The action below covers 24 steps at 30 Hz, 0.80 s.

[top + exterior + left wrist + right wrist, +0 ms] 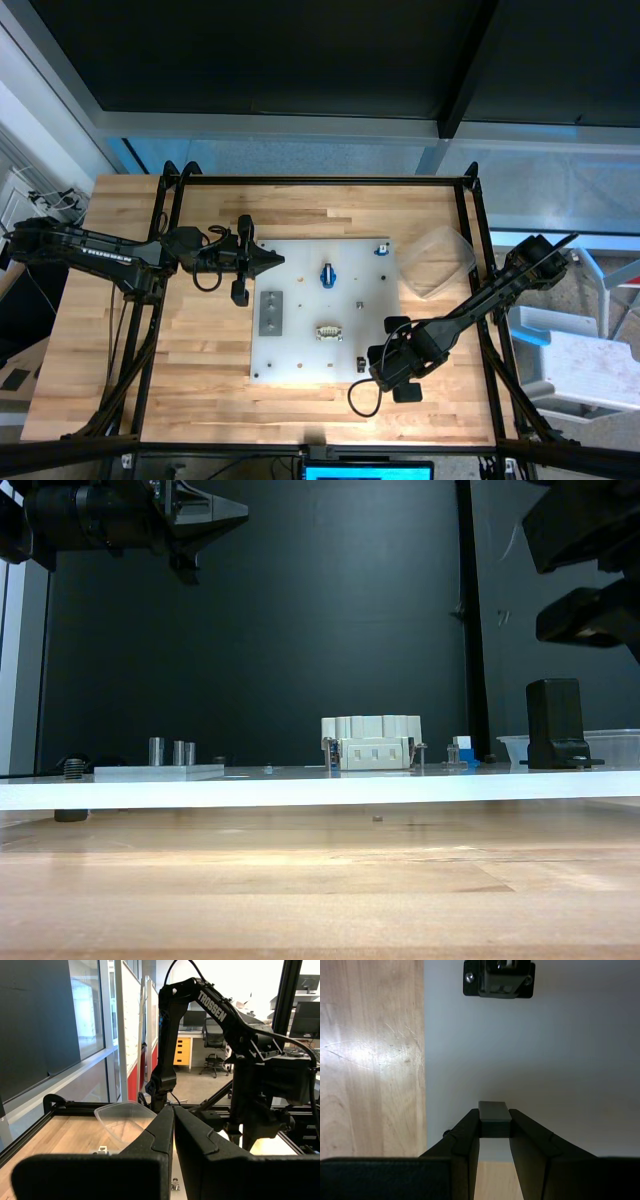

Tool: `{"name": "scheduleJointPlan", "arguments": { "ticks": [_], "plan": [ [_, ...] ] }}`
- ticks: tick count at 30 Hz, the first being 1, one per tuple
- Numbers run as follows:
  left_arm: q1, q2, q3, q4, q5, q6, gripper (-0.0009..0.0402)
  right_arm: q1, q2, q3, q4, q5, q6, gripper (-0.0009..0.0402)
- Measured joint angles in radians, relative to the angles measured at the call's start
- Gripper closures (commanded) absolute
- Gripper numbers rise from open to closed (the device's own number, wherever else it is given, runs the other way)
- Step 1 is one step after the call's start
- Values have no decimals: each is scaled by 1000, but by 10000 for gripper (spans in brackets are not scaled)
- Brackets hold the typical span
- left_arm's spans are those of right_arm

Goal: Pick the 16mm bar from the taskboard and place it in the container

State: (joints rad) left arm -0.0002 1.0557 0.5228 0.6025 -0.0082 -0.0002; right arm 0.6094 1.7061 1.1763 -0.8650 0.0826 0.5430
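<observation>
My right gripper [495, 1122] is shut on a short grey bar [495, 1118], the 16mm bar, held between its fingertips just above the white taskboard [545, 1050]. In the high view that gripper [385, 372] hovers over the taskboard's [300, 335] front right corner. The clear container [436, 262] sits on the wood off the board's back right corner, also visible as container [122, 1119] and container [580, 745]. My left gripper [270, 258] is shut with nothing in it, raised over the board's back left edge; its tips [173, 1110] meet.
On the board stand a grey metal block [271, 311] with pegs, a blue knob [328, 274], a white connector [329, 332] and a black fitting [499, 977] just ahead of the right gripper. A black frame [320, 181] rings the table.
</observation>
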Motion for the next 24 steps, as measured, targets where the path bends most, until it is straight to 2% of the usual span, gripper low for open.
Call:
{"name": "scheduleJointPlan", "arguments": {
  "ticks": [19,24],
  "plan": [
    [0,0,0,0,0,0,393,-3,-95,87,-142,10,-10,361],
    [0,0,0,0,0,0,393,-13,-143,105,-176,34,-10,361]
  ]
}}
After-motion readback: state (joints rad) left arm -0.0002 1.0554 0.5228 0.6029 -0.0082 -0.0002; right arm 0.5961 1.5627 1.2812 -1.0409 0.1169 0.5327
